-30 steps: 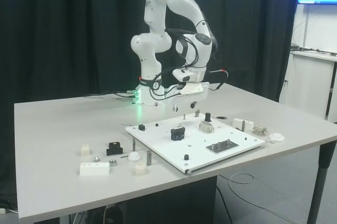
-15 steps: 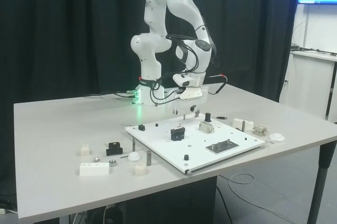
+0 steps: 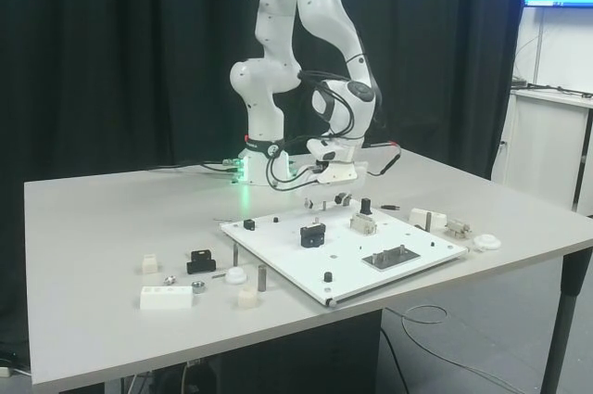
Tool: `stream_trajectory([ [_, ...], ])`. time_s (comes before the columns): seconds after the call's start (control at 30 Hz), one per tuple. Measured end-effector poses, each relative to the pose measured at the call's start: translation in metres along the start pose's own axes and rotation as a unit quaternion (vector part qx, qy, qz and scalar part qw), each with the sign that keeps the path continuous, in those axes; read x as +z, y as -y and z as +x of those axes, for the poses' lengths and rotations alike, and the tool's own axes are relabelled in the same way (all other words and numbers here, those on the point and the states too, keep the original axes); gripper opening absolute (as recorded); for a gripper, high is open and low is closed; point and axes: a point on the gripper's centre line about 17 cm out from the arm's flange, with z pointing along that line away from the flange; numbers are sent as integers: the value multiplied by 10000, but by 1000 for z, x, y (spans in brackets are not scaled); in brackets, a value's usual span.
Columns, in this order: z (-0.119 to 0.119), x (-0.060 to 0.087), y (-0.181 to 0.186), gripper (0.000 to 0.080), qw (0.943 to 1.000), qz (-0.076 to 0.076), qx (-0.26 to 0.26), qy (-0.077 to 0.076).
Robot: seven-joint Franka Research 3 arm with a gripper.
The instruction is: Remove round peg 2.
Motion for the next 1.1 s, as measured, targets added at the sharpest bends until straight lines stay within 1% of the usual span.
stream_trajectory([
  [0.17,2,5,1,800,10000,-27,22,-11],
  [0.37,2,5,0,800,10000,-24,72,8],
  [0.63,-4,-3,-6,800,9999,-39,111,96],
  [0.87,-6,-10,-8,800,10000,-31,-11,93],
  [1.1,-5,-10,-10,800,9998,-15,-203,81],
])
